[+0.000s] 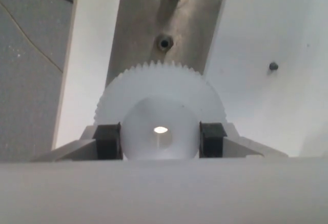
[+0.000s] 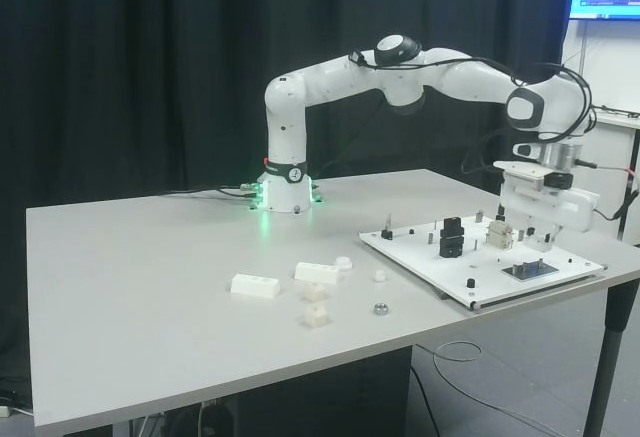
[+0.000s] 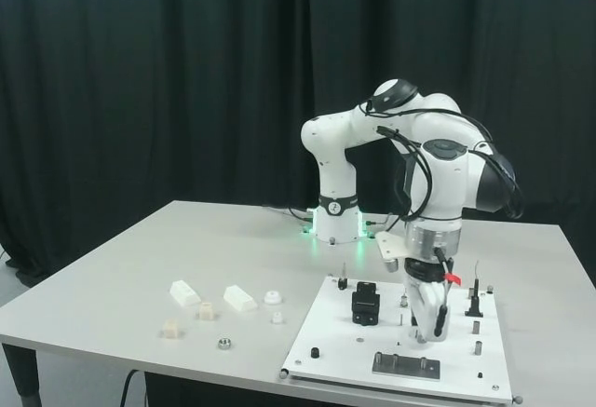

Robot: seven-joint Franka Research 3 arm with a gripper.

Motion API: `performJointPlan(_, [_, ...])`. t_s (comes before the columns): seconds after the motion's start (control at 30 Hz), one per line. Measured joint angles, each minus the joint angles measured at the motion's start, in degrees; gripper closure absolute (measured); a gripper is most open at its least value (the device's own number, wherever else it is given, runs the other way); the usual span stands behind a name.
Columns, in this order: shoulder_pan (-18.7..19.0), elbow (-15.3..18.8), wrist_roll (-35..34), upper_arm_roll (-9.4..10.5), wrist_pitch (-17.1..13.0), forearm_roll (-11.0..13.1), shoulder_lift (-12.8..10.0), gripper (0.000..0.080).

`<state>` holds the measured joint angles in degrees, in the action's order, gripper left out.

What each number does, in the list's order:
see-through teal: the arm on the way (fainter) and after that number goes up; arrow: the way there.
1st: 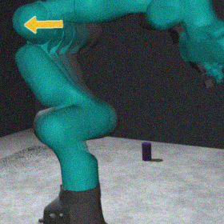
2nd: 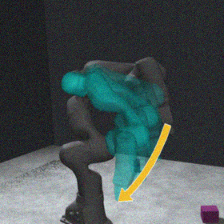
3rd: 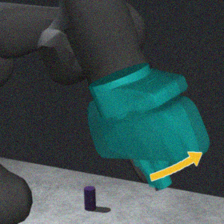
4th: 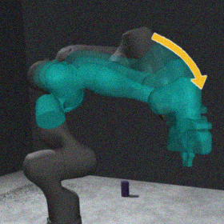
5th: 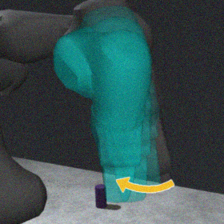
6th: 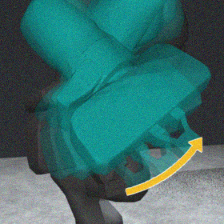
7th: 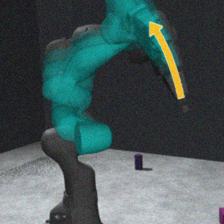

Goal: Place large gear.

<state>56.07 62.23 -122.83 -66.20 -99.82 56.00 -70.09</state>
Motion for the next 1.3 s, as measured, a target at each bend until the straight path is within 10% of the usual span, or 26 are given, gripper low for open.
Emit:
performJointPlan(0.57, [-0.87,0.78,-2.53,-0.59,2.10,-7.43,-0.18,0.0479])
performJointPlan(1.3, [-0.20,3.17,3.60,-6.21,10.97,-13.55,-2.48,0.0479])
